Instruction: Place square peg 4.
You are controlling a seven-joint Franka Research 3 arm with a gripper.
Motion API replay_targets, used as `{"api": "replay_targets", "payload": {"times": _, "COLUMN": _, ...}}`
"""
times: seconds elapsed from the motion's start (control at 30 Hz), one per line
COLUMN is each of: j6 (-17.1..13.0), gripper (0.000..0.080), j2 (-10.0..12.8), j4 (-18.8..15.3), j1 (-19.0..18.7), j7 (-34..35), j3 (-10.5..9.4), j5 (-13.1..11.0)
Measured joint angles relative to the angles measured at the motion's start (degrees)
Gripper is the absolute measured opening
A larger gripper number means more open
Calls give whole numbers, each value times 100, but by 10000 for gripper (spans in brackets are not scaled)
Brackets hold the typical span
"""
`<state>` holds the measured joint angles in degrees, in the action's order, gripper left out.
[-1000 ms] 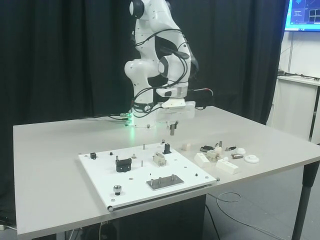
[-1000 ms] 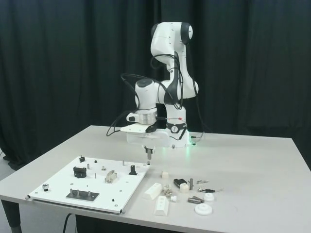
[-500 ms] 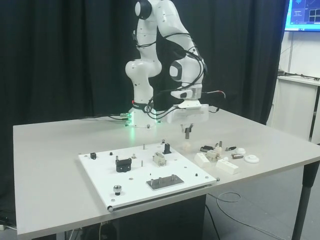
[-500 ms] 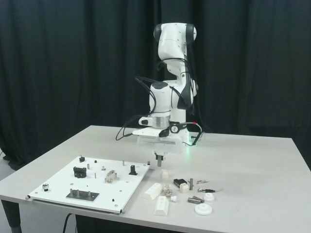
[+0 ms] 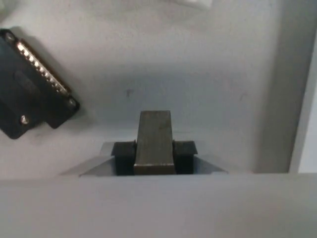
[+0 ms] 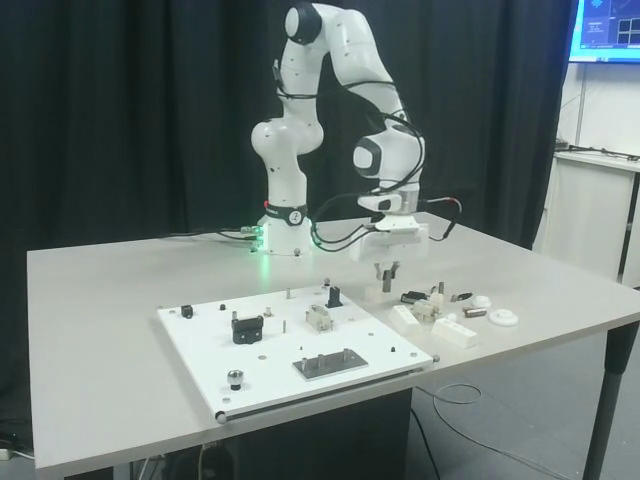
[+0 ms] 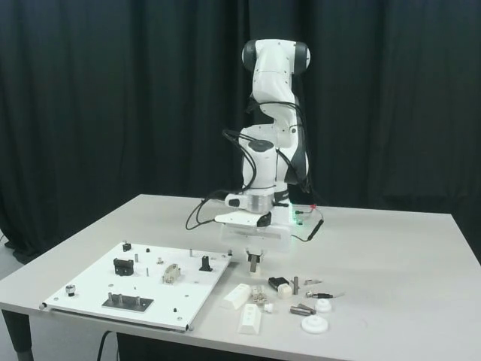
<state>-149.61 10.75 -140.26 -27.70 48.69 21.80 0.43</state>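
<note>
- The peg (image 5: 155, 143) is a dull grey, flat-sided metal bar, pinched upright in the hand (image 6: 386, 271).
- It hangs above the smooth grey worktop (image 6: 100, 290), near a black plug (image 5: 30, 92) with a pin row.

The grey table (image 6: 110, 300) carries a white board (image 6: 290, 345) to one side of the jaws. Under the jaws lies a black connector (image 5: 29, 94), and just beyond them a loose cluster of small white blocks (image 7: 244, 308), white gears (image 7: 314, 323) and other small parts.
</note>
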Motion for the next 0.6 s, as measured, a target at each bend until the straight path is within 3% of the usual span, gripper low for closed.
{"api": "replay_targets", "payload": {"times": 0.4, "j6": -68, "gripper": 154, "j2": 275, "j4": 105, "j1": 39, "j7": 0, "j3": -142, "j5": -8}}
{"api": "replay_targets", "payload": {"times": 0.6, "j6": -68, "gripper": 154, "j2": 338, "j4": 128, "j1": 51, "j7": 0, "j3": -194, "j5": -133}}
